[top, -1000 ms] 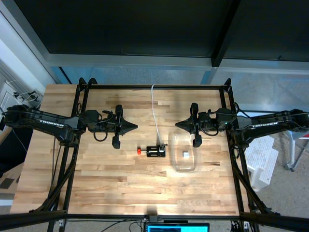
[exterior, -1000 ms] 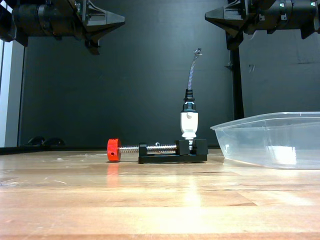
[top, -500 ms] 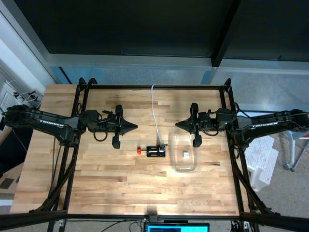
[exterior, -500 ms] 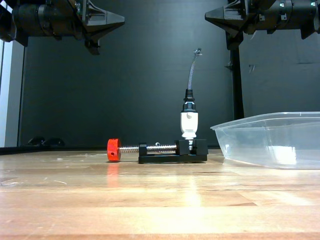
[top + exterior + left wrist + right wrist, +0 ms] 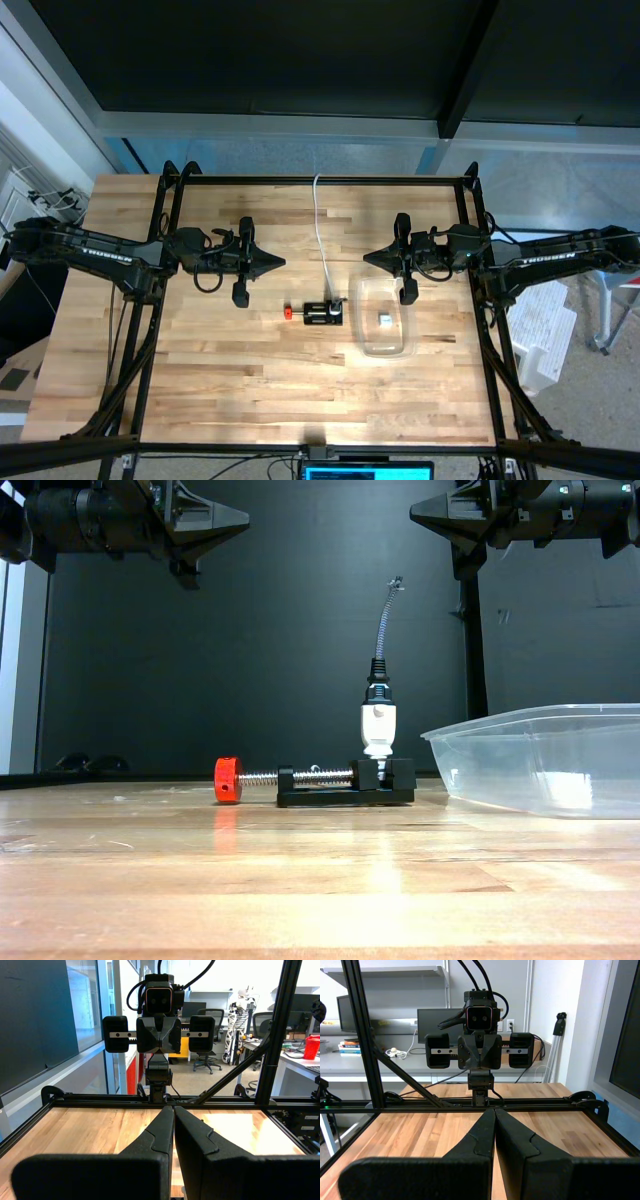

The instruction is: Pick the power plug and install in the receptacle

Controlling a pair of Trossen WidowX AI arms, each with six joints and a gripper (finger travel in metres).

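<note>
- The worktop point(image 5: 250, 390) is bare wood on the near side and to the left of the middle cluster, so there is open room there. The black frame point(image 5: 320, 181) runs along its edges and its side posts stand close to both arms. I judge that sweeps are best kept inward.
- The left end effector point(image 5: 272, 263) hangs high over the worktop left of centre, fingers pressed together and holding nothing. The right end effector point(image 5: 372, 259) mirrors it, high and near the tray's far end, fingers likewise together and empty.
- The step in hand looks like the first reach for the plug. Whichever arm goes must part its fingers before it descends.
- The clear tray point(image 5: 540, 770) lies just right of the vise. Its raised wall calls for a drop from straight above, not a slide in from the side.
- The vise point(image 5: 322, 313), with its red knob point(image 5: 288, 313) on the left, sits mid-worktop between the two end effectors.
- The receptacle point(image 5: 378, 727) stands upright, clamped in the vise. Its cable point(image 5: 321, 230) runs away to the far edge, so an approach from the near side should avoid snagging it. Which way its opening faces I cannot tell.
- The power plug I cannot pick out in any view. Only a small pale cube point(image 5: 385, 319) shows in the tray, so locating the plug comes first.
</note>
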